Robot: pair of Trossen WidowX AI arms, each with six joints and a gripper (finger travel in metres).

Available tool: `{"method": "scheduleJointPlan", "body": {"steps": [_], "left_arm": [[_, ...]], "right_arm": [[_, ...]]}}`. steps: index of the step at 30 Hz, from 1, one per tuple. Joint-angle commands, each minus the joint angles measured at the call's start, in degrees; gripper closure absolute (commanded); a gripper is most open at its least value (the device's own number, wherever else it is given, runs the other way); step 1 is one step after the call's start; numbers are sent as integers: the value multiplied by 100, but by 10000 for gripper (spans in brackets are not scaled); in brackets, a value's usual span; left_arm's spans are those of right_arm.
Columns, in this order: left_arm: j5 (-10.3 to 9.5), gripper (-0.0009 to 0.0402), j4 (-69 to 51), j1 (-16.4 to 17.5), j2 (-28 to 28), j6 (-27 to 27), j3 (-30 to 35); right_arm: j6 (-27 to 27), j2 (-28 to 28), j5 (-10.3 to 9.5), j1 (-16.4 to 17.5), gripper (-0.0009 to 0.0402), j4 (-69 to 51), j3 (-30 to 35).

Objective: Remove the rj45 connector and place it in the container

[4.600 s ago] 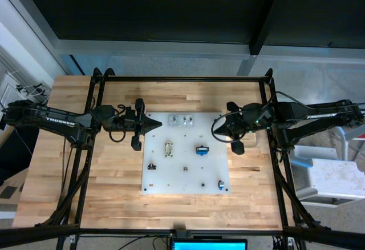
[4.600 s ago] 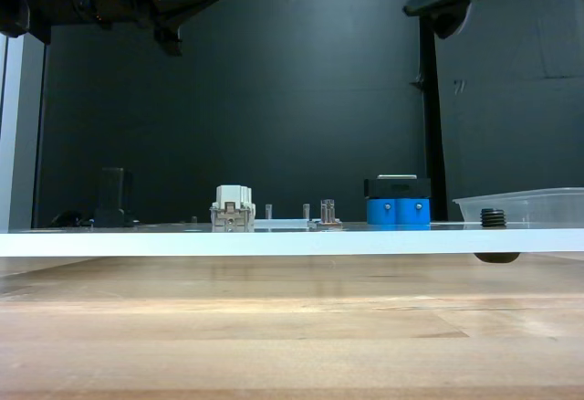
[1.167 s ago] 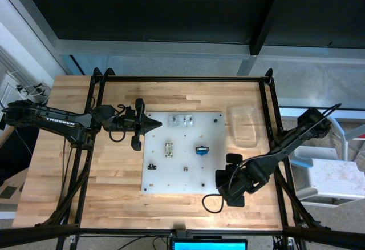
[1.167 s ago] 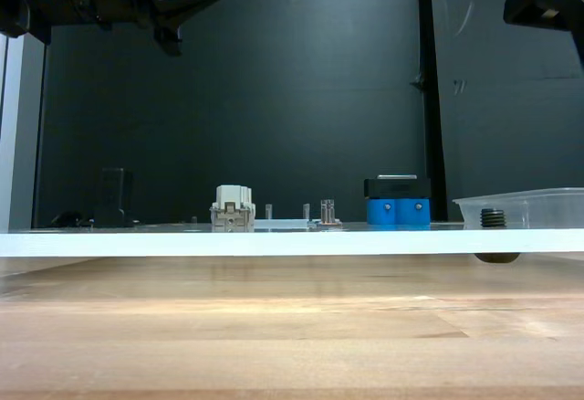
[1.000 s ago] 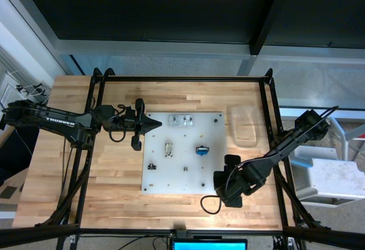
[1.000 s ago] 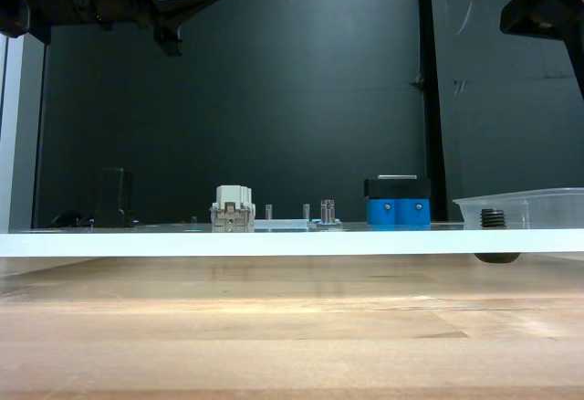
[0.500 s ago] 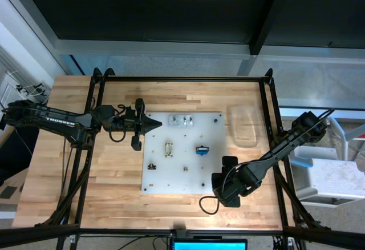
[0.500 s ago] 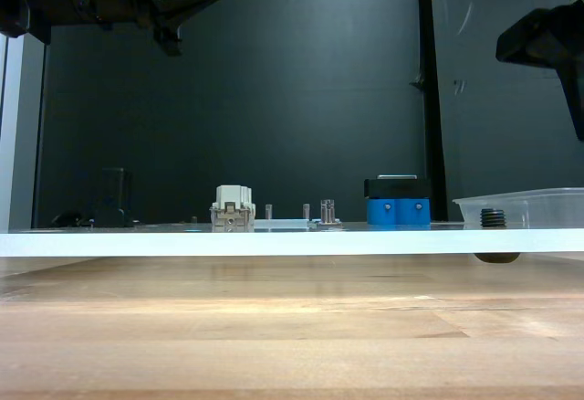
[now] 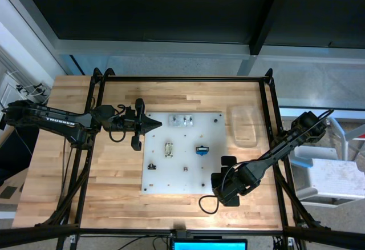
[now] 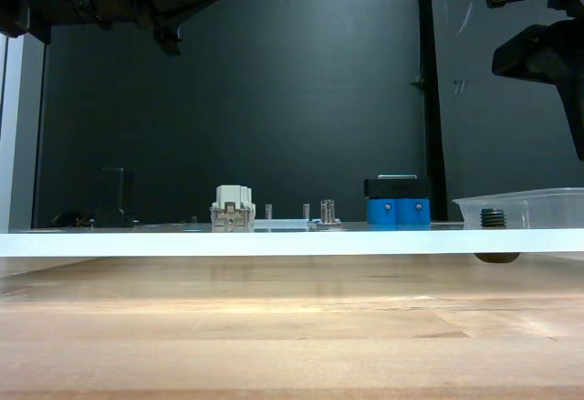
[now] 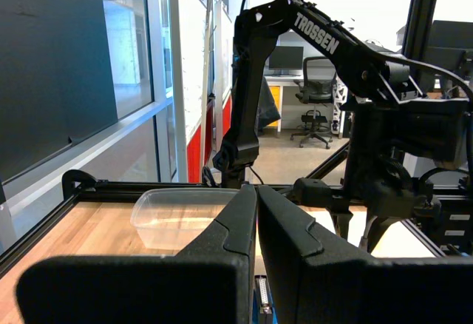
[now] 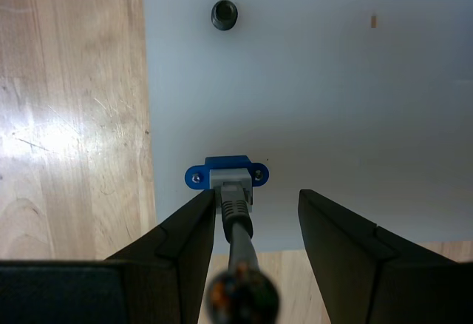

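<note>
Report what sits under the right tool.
Beneath the open right tool sits the tiny blue-and-whitish rj45 connector on the flat white square board, grey cable between its fingers. In the high view the arm covers it. The shut left tool hangs at the board's left edge.

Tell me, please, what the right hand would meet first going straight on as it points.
Probably the rj45 connector: the open right hand points down at it on the white board. The left hand hangs shut above the board's left edge.
</note>
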Motion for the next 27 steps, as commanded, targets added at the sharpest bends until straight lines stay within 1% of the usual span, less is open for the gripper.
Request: {"method": "scheduleJointPlan", "body": {"steps": [1, 9, 12, 15, 17, 27], "left_arm": [[2, 392, 0, 2, 2, 0, 2], [2, 392, 0, 2, 2, 0, 2], [2, 392, 0, 2, 2, 0, 2], [2, 392, 0, 2, 2, 0, 2], [2, 392, 0, 0, 2, 0, 2], [2, 392, 0, 0, 2, 0, 2]], "right_arm": [[-24, -7, 0, -9, 253, 13, 0], [-24, -17, -15, -11, 336, 33, -2], [-48, -20, -83, -11, 368, 48, -2], [-48, -20, -81, -11, 396, 81, -4], [-44, -20, -81, -9, 390, 96, -7], [-24, -52, -105, -9, 393, 96, 28]]}}
